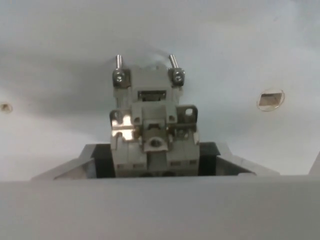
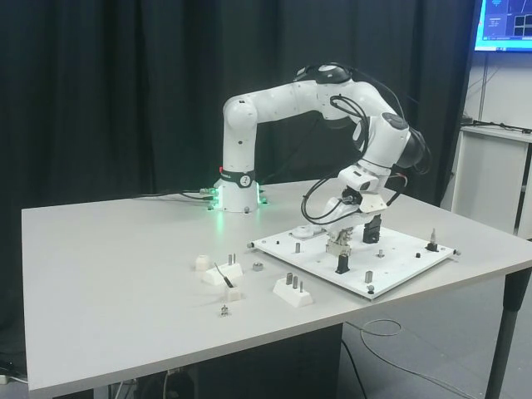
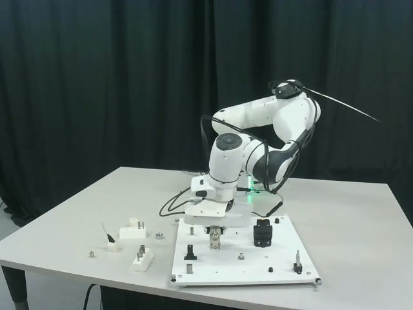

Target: Insert waterproof.

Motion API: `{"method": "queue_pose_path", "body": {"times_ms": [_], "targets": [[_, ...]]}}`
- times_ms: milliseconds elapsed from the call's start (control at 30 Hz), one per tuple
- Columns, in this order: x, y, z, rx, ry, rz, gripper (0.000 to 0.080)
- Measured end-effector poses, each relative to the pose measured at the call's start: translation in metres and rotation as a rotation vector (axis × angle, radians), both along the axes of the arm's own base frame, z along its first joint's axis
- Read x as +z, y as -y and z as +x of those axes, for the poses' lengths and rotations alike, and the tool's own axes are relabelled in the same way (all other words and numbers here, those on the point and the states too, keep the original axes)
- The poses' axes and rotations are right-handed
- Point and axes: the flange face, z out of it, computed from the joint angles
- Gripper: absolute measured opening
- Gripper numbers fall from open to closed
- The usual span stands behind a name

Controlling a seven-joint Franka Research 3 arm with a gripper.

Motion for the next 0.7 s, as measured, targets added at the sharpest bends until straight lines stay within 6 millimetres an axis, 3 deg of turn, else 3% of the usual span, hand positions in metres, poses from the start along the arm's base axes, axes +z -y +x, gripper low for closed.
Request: {"method": "queue_pose_path", "body": {"times_ms": [700], "targets": [[0.0001,0.0004,-0.0002,-0.037,0.006,-0.001,0.0317]]}}
